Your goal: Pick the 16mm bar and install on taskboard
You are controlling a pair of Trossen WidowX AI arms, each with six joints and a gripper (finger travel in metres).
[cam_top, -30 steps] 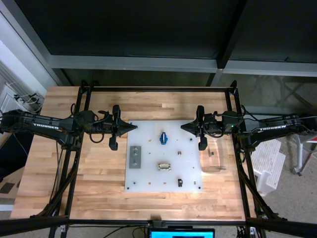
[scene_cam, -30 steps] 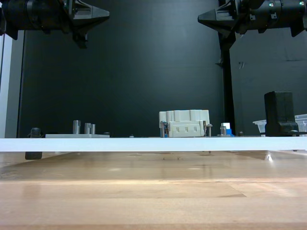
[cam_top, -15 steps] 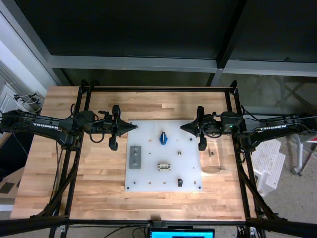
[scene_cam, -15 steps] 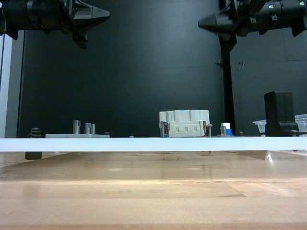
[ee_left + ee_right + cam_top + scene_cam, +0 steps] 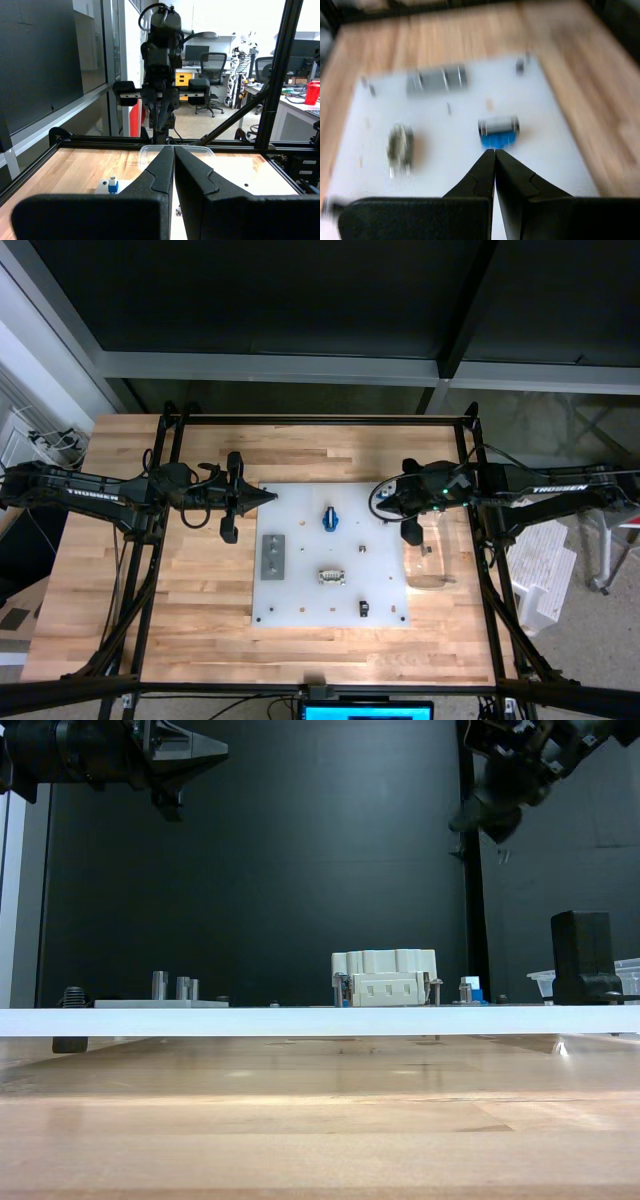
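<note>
I cannot make out the 16mm bar for sure. A small grey piece [image 5: 427, 549] lies in the clear tray [image 5: 436, 583] to the right of the white taskboard [image 5: 300, 605]; I cannot tell what it is. The grey block [image 5: 272, 555] on the board's left side carries short metal posts [image 5: 159, 985]. My left gripper [image 5: 271, 497] hovers shut and empty over the board's far left corner, pointing inward. My right gripper [image 5: 377, 502] is shut and empty, tilted down over the board's far right part. In the right wrist view its fingertips [image 5: 495, 151] meet just short of the blue part [image 5: 498, 131].
A blue-and-silver part [image 5: 329, 518], a beige connector [image 5: 331, 577] and a black block [image 5: 365, 609] sit on the board. The low view shows the connector [image 5: 385, 978] and black block [image 5: 582, 957] standing above the board. A black frame surrounds the table.
My right arm has swung and its gripper has pitched down toward the board, dropping in the low view. The left arm has not moved.
</note>
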